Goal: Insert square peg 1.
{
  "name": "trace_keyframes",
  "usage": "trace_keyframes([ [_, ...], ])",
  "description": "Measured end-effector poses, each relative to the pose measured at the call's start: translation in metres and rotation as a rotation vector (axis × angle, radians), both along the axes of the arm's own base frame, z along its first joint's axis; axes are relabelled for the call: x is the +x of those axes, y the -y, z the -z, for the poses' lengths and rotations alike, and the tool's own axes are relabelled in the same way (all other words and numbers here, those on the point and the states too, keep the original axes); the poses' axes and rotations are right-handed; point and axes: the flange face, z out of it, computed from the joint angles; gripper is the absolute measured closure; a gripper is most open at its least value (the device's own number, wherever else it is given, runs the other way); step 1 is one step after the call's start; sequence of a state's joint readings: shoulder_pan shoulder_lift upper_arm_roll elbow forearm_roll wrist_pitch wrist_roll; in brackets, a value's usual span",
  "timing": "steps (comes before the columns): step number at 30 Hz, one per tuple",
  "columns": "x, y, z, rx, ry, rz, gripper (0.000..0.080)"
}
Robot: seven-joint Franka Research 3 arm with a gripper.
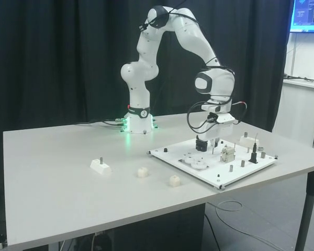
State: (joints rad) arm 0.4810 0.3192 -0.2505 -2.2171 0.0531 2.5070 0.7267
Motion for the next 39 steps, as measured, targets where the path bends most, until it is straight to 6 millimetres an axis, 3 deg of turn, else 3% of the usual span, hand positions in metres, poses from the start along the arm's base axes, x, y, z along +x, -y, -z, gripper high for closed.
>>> trace_keyframes([
  [39,-0.0005,-0.0034,0.0016,0.006,0.022,-0.007,0.0771],
])
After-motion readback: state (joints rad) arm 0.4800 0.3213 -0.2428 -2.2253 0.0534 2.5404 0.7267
